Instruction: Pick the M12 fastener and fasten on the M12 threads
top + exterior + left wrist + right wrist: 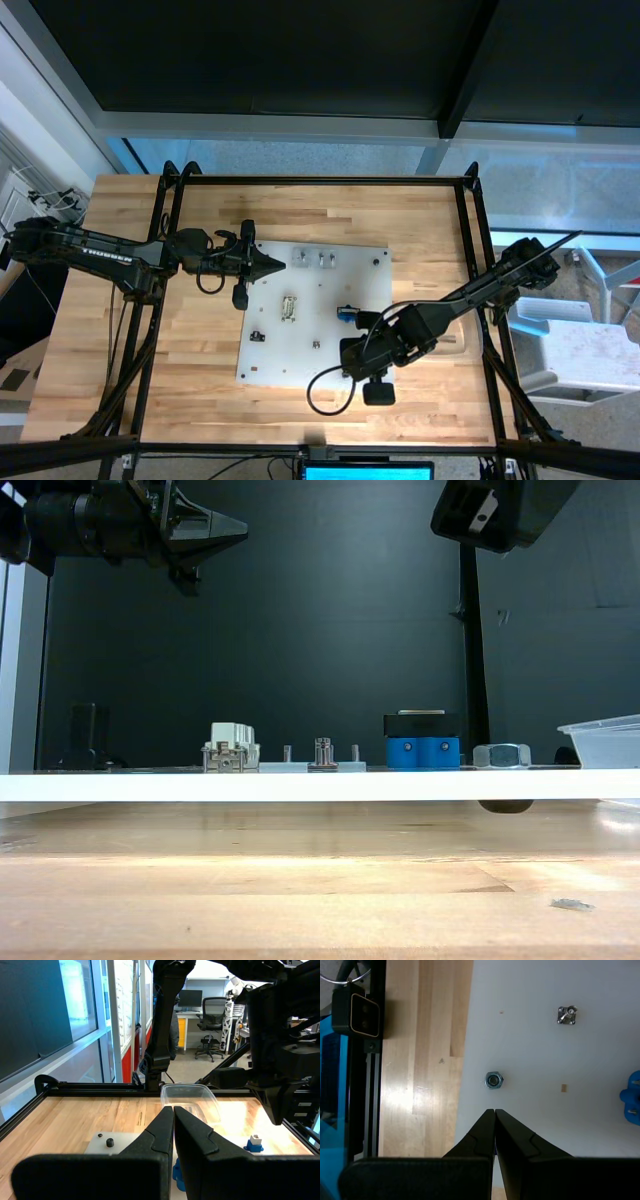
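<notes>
**Right hand parked over the M12 nut, both hands closed**

So the right hand (pixel 494 1110) is up above the near right part of the white board (pixel 545 1020), pointing straight down. Its fingers are pressed together with nothing between them. The M12 nut (pixel 494 1080) sits on the board just ahead of the tips, not touching them, close to where the board meets the wooden counter (pixel 420 1060). In the low view it sits flat at board level, in front of the clear tray (pixel 605 742). Can't tell if it's on its stud. The left hand (pixel 173 1108) hovers high over the board's far left edge, fingers together, empty. The lettering (pixel 105 257) on its arm reads "TROSSEN".
</notes>
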